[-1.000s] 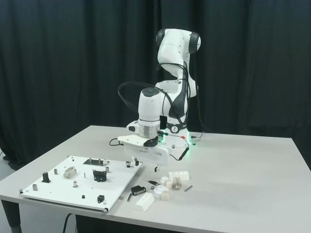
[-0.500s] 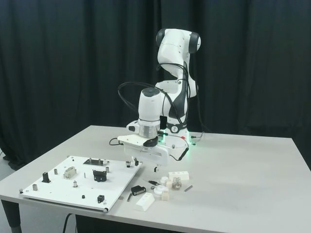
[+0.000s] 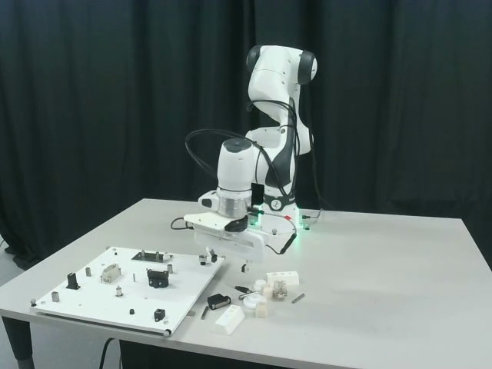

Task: Remove round peg 4.

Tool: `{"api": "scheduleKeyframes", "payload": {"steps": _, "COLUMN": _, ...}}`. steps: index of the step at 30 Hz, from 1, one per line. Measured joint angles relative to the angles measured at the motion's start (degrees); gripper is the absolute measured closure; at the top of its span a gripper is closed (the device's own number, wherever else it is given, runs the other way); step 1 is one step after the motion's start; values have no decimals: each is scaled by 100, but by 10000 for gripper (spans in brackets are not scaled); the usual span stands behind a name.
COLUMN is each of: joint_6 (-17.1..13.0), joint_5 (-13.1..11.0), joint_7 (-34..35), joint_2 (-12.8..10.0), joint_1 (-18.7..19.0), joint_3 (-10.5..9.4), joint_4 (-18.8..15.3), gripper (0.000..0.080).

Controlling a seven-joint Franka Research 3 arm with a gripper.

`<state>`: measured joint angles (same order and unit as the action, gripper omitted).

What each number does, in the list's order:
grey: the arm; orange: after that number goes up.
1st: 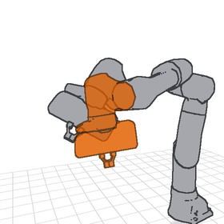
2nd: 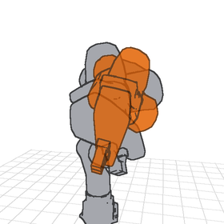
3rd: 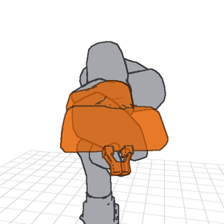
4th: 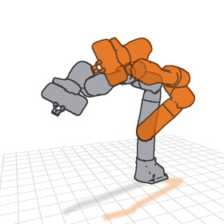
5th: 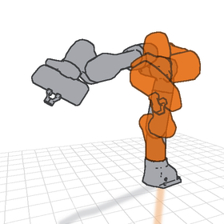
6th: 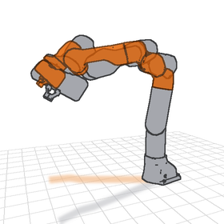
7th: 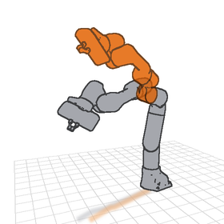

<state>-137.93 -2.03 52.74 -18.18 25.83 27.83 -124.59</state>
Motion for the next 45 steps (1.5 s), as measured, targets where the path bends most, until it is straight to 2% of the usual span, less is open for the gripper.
{"api": "scheduleKeyframes", "payload": {"steps": 18, "joint_6": -31, "joint_5": 38, "joint_7": 9, "joint_2": 89, "joint_1": -38, "joint_3": 0, "joint_4": 0, "gripper": 3}}
{"api": "scheduleKeyframes", "payload": {"steps": 45, "joint_6": -258, "joint_5": 81, "joint_7": 9, "joint_2": 92, "joint_1": -107, "joint_3": 0, "joint_4": 0, "gripper": 3}}
